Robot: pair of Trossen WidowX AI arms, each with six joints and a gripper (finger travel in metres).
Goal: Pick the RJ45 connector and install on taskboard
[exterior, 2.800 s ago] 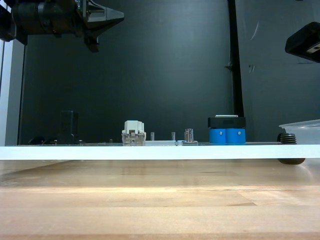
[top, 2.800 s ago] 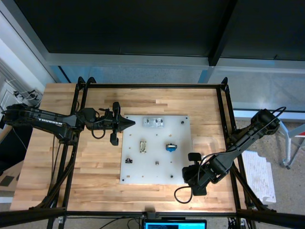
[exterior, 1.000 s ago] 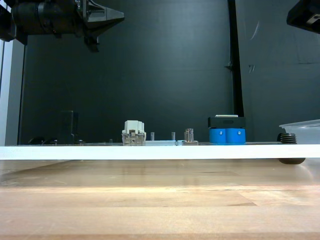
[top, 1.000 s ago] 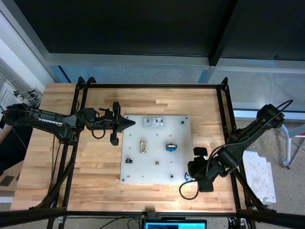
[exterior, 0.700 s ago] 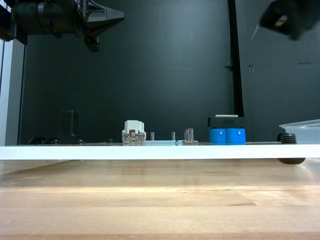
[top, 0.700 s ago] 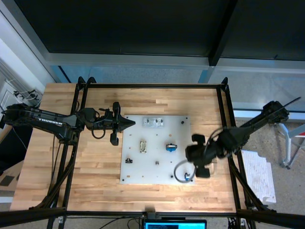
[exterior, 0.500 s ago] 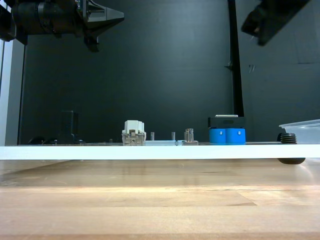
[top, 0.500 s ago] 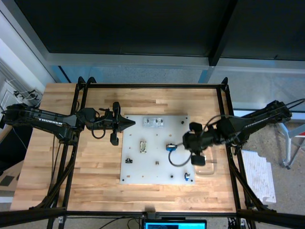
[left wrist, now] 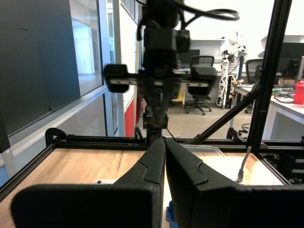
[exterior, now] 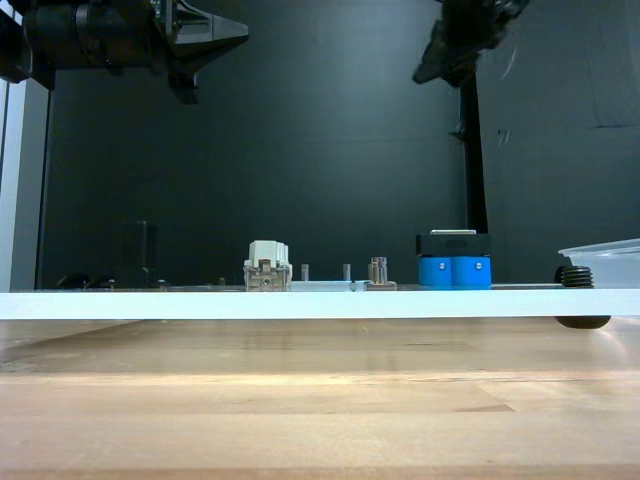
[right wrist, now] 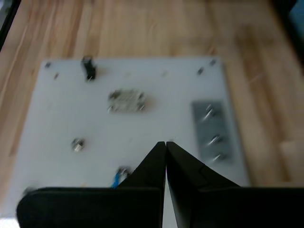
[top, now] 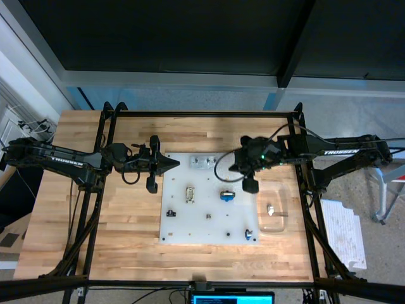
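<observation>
At the white taskboard's [top: 190, 235] near right corner, the blue jack [top: 250, 235] wears a small pale-grey cap; whether the RJ45 connector sits there I cannot tell. The clear tray [top: 280, 229] beside it shows only a pale block [top: 271, 209], no cable. Farther on, the right gripper [right wrist: 165, 142] hovers high over the board, fingertips pinched on nothing. The left gripper [top: 169, 163] hangs at the far left edge, its 2 fingers closed. Best, I judge, to check seating from above, clear of board parts.

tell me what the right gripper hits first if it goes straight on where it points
Probably bare white board, between the pale socket and the metal plate; depth is unclear. Jaws shut, the right gripper hangs over the board; the left gripper is parked at its left edge.
</observation>
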